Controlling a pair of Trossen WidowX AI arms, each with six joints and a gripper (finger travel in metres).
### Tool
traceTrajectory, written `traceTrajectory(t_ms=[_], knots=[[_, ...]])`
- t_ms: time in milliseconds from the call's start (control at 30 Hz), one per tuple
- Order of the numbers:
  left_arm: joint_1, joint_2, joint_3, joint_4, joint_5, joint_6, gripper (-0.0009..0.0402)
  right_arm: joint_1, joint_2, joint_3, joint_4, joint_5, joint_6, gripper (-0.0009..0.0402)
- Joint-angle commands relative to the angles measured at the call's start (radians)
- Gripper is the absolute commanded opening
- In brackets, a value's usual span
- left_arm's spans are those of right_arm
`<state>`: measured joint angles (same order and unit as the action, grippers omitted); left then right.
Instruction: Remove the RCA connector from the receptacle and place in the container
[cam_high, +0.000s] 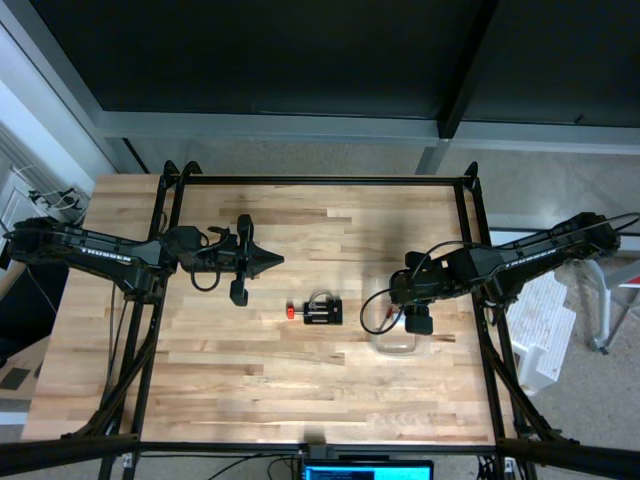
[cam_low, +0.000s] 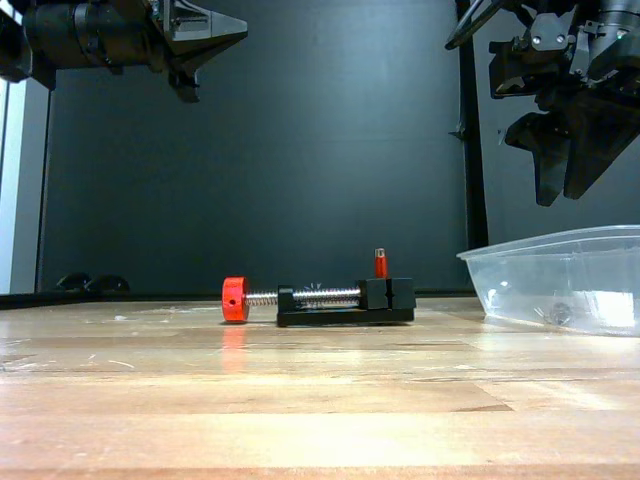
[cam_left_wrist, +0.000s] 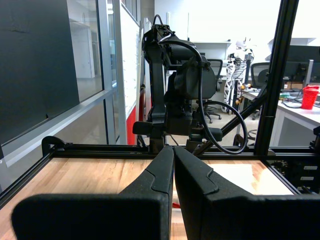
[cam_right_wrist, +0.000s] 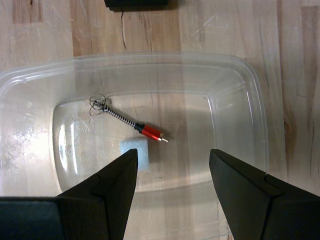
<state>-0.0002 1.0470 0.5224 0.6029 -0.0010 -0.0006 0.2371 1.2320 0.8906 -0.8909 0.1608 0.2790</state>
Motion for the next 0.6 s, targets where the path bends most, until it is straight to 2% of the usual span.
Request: traceTrajectory(t_ms=[33,167,367,500,533,600], knots=[[0.0,0.0,0.0,0.0,0.0,0.0,0.0,-0.006,-0.024,0.001,0.028,-0.003,-0.014,0.0195],[0.0,0.0,0.0,0.0,0.0,0.0,0.0,-0.039,-0.092,0.028,0.113,0.014,-0.077,0.0169],[0.0,0.0,0.0,0.0,0.0,0.0,0.0,-0.12,-0.153,0.068,0.34,0.008,-0.225,0.0111],[0.0,0.0,0.0,0.0,0.0,0.0,0.0,-0.169,-0.157,0.06,0.509,-0.011,-0.322,0.0066],[0.0,0.0,0.0,0.0,0.0,0.0,0.0,-0.18,-0.157,0.053,0.552,-0.025,-0.337,0.0054],[0.0,0.0,0.0,0.0,0.0,0.0,0.0,-0.202,-0.157,0.034,0.648,-0.083,-0.354,0.003]])
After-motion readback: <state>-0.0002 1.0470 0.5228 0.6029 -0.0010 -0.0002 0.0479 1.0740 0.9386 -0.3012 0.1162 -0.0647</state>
